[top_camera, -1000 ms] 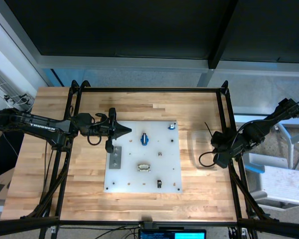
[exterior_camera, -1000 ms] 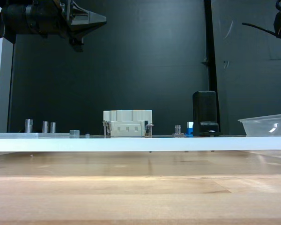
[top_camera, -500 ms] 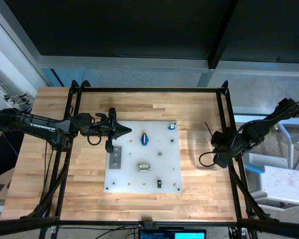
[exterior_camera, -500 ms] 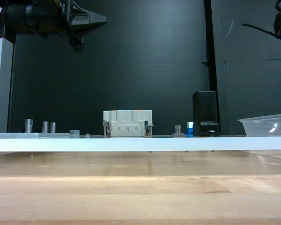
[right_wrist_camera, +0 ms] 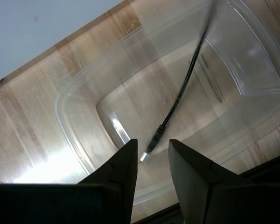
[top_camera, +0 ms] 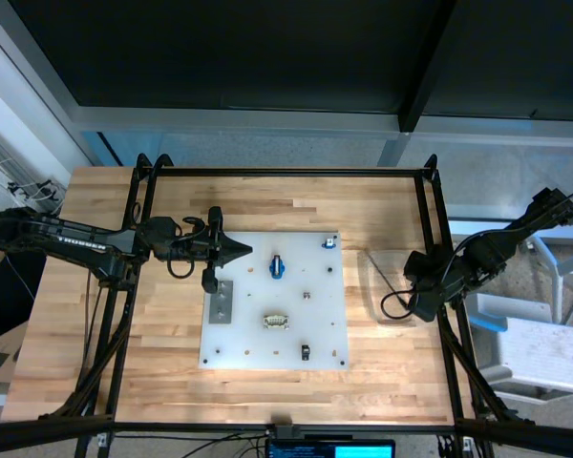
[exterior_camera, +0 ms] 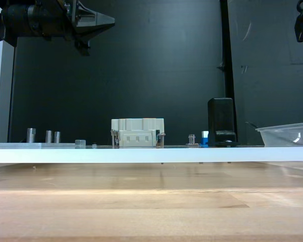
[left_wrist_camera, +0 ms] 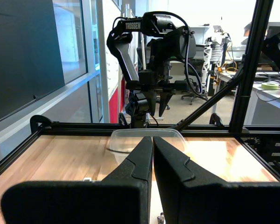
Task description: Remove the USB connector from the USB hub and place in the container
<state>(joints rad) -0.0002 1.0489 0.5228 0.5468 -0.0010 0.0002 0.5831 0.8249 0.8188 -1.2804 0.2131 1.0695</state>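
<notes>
The USB connector (right_wrist_camera: 177, 100), a thin black cable with a small plug, lies loose inside the clear container (right_wrist_camera: 72, 135), one end leaning up over the rim (exterior_camera: 250, 124). My right gripper (right_wrist_camera: 151, 156) hovers just above the container (top_camera: 371, 286), open, with nothing between its fingers. The USB hub (top_camera: 306, 352) is a small black block near the white board's front edge, tall and dark in the low view (exterior_camera: 221, 122). High over the board's left edge, my left gripper (top_camera: 246, 251) is shut and empty (left_wrist_camera: 152, 140).
The white board (top_camera: 315, 315) carries a blue upright piece (top_camera: 276, 266), a beige connector (top_camera: 275, 322) and a grey metal block (top_camera: 222, 305). Black frame rails run along the table's edges, one post (top_camera: 437, 239) just right of the container.
The cable that hung from my right gripper has dropped into the container. My right gripper is now open. The left arm has not moved.
</notes>
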